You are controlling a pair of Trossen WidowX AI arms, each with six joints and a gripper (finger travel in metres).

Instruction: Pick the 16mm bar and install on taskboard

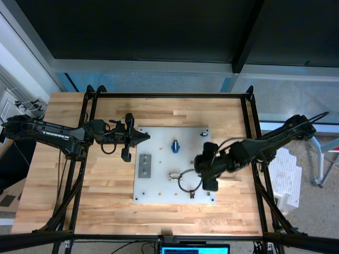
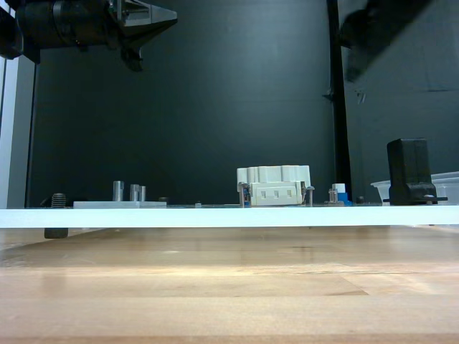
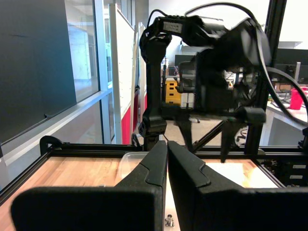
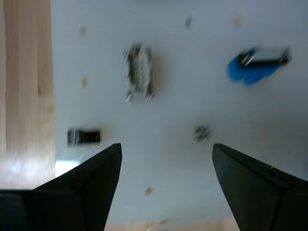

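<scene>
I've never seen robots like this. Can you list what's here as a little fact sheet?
Surface: wooden table
Board: white taskboard with blue knob, grey two-hole block, metal connector
Left gripper: shut, raised over the board's left edge
Right gripper: open, empty, above the board's right side
16mm bar: not clearly visible
</scene>
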